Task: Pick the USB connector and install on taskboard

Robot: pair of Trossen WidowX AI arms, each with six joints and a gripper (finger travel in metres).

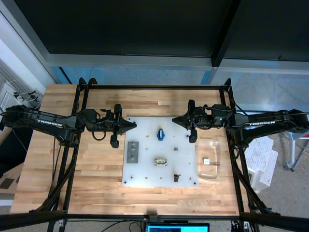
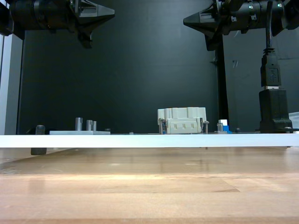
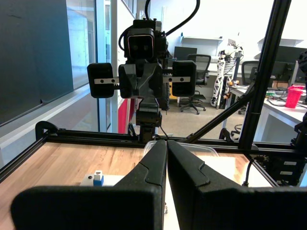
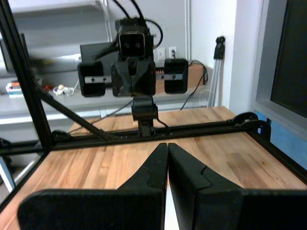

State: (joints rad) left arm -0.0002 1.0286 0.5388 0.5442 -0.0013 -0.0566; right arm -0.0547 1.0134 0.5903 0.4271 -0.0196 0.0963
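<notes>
Left gripper (image 1: pixel 133 124) and right gripper (image 1: pixel 174 119) are hovering over the far edge of the taskboard (image 1: pixel 145 174), both closed, empty. USB connector (image 2: pixel 271 70) is standing in black socket (image 2: pixel 275 111), silver band showing; I am advising a square, vertical press.

Pale wooden table (image 1: pixel 96 193); office chairs (image 3: pixel 202 64) beyond.

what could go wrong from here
Both the left gripper and right gripper hover shut, high over the far part of the taskboard; descending shut could knock parts rather than grasp. The USB connector is small and stands upright at the black socket, so a slightly off grasp may tilt it.
</notes>
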